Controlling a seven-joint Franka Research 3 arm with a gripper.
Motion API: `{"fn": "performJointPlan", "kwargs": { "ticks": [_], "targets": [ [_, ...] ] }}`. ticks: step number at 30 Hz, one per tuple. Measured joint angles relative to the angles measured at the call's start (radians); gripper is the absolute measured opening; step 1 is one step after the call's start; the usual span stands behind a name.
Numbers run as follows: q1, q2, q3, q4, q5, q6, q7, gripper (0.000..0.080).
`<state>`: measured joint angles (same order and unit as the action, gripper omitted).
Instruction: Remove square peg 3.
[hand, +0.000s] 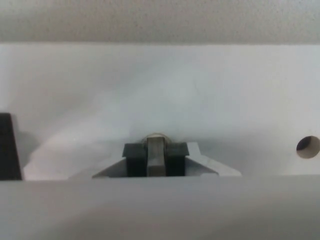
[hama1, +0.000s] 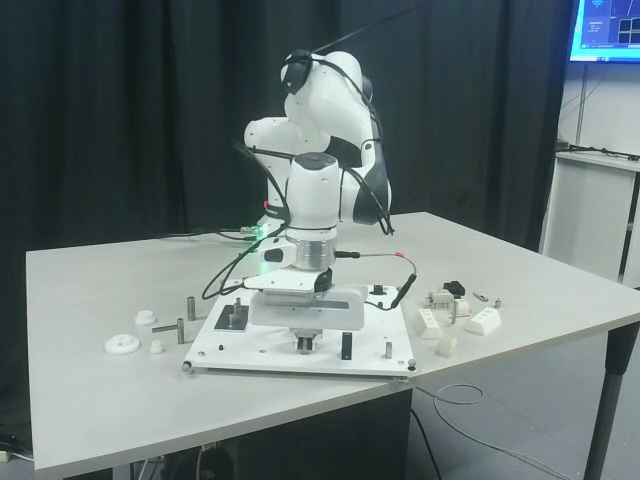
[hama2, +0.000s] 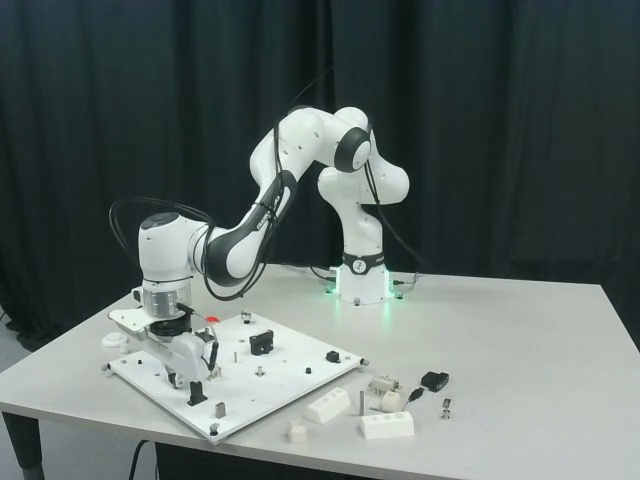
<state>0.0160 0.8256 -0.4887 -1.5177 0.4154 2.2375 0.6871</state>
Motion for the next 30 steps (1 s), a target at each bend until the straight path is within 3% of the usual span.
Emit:
{"fn": "performJointPlan", "kwargs": {
  "ticks": [30],
  "targets": [
    [-0.001,-0.001,0.0,0.0,0.0,-0.002,0.061,0.0076]
  ]
}}
